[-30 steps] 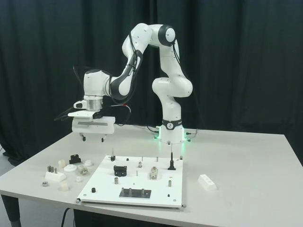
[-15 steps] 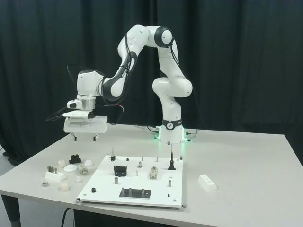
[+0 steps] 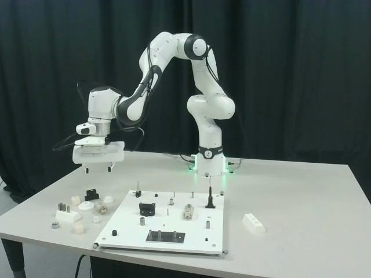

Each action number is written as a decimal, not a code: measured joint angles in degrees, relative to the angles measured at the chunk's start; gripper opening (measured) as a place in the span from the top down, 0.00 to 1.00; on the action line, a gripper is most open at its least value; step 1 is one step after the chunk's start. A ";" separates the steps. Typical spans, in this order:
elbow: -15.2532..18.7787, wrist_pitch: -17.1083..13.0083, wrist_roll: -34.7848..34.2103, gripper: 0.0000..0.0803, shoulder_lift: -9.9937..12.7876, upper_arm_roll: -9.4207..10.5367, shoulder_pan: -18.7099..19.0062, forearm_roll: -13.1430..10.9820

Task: Pick D-SUB.

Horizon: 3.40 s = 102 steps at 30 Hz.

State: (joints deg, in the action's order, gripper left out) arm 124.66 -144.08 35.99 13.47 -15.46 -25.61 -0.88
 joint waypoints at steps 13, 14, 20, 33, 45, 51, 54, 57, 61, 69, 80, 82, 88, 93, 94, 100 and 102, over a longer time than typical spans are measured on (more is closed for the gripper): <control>-3.49 1.09 6.93 0.00 3.33 0.00 -2.03 -2.13; -3.92 1.57 7.21 0.00 3.72 0.00 -2.05 -2.34; -7.64 5.20 9.25 0.00 6.80 0.00 -2.12 -3.61; -14.89 7.57 12.67 0.00 13.67 0.00 -2.71 -6.57; -15.81 7.54 13.90 0.00 15.30 -0.01 -3.90 -9.21; -15.66 7.54 15.73 0.00 15.82 -0.01 -4.58 -11.00; -15.50 7.54 16.60 0.00 16.05 -0.01 -4.87 -12.10; -15.25 7.54 17.57 0.00 16.19 -0.01 -5.11 -13.00; -14.97 7.54 18.57 0.00 16.31 -0.01 -5.37 -14.32; -14.36 7.48 19.45 0.00 16.41 -0.01 -5.77 -17.01; -13.27 7.12 20.26 0.00 16.52 -0.01 -6.12 -20.89; -13.13 7.02 20.71 0.00 16.64 -0.01 -6.18 -21.49; -12.53 6.14 22.95 0.00 17.04 -0.02 -6.22 -22.79; -12.19 5.68 24.82 0.00 17.29 -0.03 -6.23 -24.06; -12.18 5.61 25.02 0.00 17.35 -0.03 -6.23 -24.24; -12.17 5.24 25.67 0.00 17.64 -0.04 -6.23 -24.72; -12.17 5.20 25.85 0.00 17.67 -0.04 -6.23 -24.77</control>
State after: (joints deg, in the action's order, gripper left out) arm 112.49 -138.87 61.83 31.14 -15.50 -31.84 -25.65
